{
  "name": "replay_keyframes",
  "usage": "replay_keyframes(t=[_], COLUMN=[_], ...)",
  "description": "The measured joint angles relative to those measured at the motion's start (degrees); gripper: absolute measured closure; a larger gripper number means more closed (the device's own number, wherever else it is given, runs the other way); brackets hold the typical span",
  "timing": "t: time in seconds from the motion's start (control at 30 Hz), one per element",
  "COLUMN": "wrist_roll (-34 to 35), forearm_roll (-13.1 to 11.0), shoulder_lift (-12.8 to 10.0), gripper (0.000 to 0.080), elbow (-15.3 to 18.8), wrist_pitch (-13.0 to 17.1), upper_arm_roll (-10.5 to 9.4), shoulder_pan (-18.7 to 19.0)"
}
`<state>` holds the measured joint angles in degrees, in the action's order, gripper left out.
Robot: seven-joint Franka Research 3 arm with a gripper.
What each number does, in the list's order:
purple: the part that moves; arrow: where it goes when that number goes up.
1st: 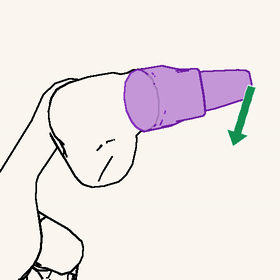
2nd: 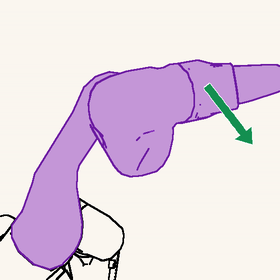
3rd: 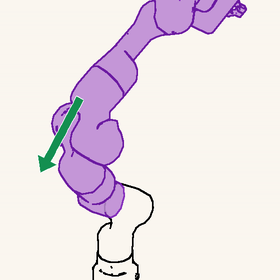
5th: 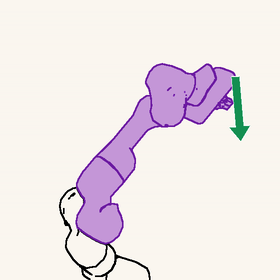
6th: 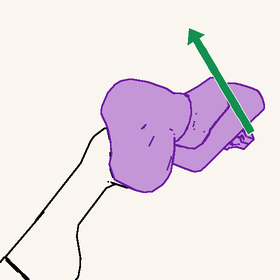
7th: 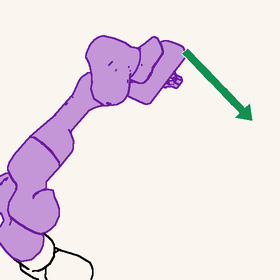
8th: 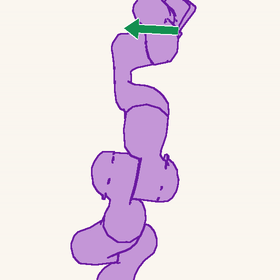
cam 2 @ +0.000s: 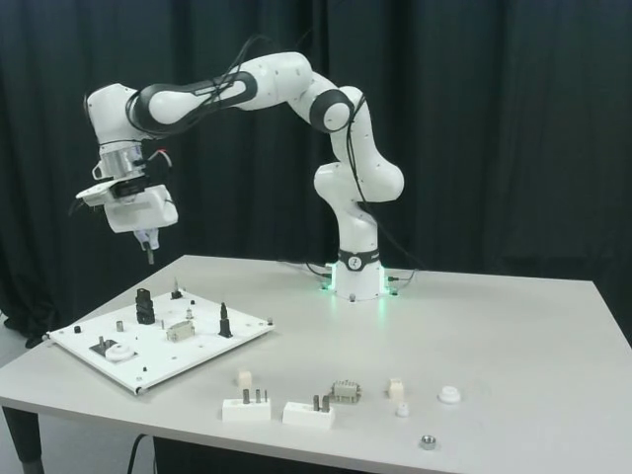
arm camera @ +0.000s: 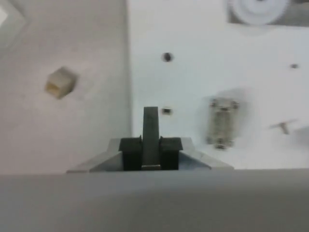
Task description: Place square peg 2.
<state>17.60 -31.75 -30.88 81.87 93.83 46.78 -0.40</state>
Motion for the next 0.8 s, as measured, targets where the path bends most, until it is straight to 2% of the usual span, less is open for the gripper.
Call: replay_keyframes(t=[0.17,0.37,0.67,0.8], wrist_roll=[1.5,4.4,11.8,13.0], forearm_roll=[0.4,2.0,4.6,5.6], shoulder_lift=[0.0,0.0,0.0,0.0], gripper=[0.0729,0.0729,0.0729,0.0729], elbow=[0.1,0.7,2.9,4.2], wrist_pitch=[-1.4,-2.6,-2.3,-1.8], upper_arm_roll=[-0.02,-0.42,-2.41,-3.71], shoulder_pan=[4.2,9.0,14.2,15.6])
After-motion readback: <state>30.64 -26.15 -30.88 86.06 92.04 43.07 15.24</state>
